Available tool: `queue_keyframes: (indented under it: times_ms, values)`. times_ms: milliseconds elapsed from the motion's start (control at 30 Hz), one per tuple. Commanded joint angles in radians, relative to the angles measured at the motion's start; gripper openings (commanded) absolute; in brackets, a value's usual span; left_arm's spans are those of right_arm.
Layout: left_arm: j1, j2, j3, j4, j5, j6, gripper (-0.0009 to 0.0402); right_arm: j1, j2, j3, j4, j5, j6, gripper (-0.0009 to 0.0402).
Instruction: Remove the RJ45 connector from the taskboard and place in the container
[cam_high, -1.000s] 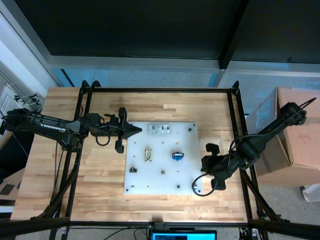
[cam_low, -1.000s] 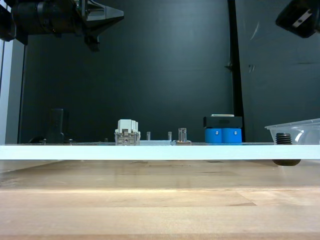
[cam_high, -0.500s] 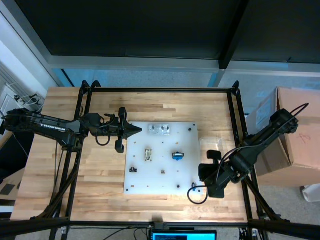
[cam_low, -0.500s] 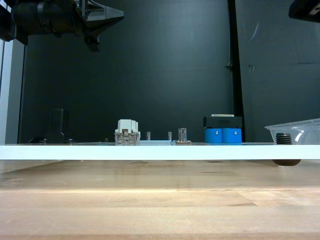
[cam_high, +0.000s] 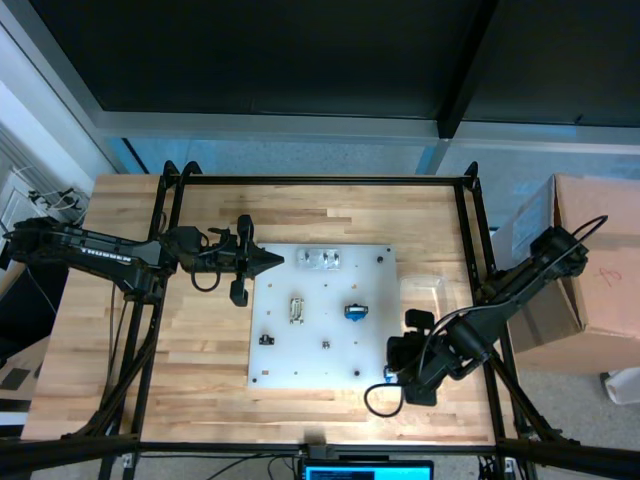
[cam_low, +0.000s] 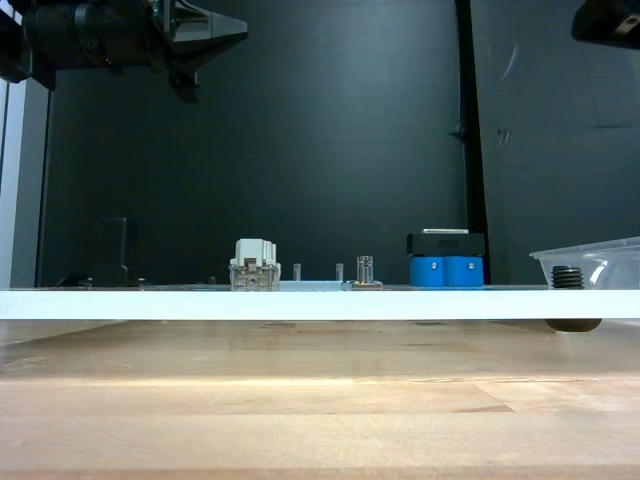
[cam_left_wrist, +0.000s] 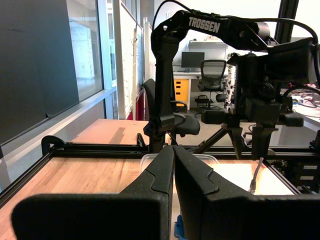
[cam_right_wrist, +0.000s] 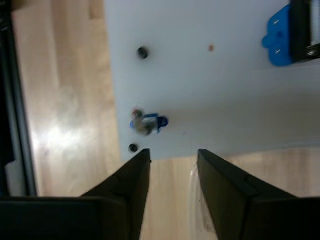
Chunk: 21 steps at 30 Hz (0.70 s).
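**Both end effectors empty, connector on the board**

High view: A white board (cam_high: 320, 350) lies mid-bench (cam_high: 200, 360), inside a black frame (cam_high: 320, 181). A cardboard box (cam_high: 590, 290) stands off the bench's right edge. On the board sit a clear block (cam_high: 322, 260) at its far edge, a grey plug (cam_high: 296, 310) and a blue block (cam_high: 355, 312) near the middle. A clear container (cam_high: 425, 288) rests on the bench just beside the board's right edge. The left end effector (cam_high: 272, 259) hangs over the board's far left corner. The right end effector (cam_high: 400, 364) is above the board's near right corner.

Low view: The left end effector (cam_low: 240, 30) is high over the board (cam_low: 300, 303), well clear of the grey plug (cam_low: 253, 265), a small post (cam_low: 364, 270) and the blue block (cam_low: 445, 270). The container (cam_low: 600, 262) holds a black threaded piece (cam_low: 567, 277).

Left wrist view: The left end effector (cam_left_wrist: 172, 150) is clenched on nothing, fingers pressed together. Past them are the container's rim (cam_left_wrist: 205, 158) and the right arm (cam_left_wrist: 200, 25).

Right wrist view: The right end effector (cam_right_wrist: 172, 155) is released, its fingers spread and empty, above the board's corner. The RJ45 connector (cam_right_wrist: 147, 123), a small blue and grey piece, sits on the board (cam_right_wrist: 200, 90) just in from that corner, between two black holes, held by neither arm. How deep it sits cannot be told.
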Motion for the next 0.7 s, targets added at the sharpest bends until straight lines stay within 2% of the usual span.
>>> queue_keyframes:
  times_ms: [33,367,700]
  values:
    - [0.000,0.000,0.000,0.000,0.000,0.000,0.0000,0.002,0.024,-0.002,0.009,0.010,0.003,0.0172]
    - [0.000,0.000,0.000,0.000,0.000,0.000,0.0000,0.013,0.075,-0.020,0.083,0.009,0.006,0.0213]
    - [0.000,0.001,0.000,0.000,0.000,0.000,0.0000,0.042,0.117,-0.072,0.166,0.007,0.001,0.0220]
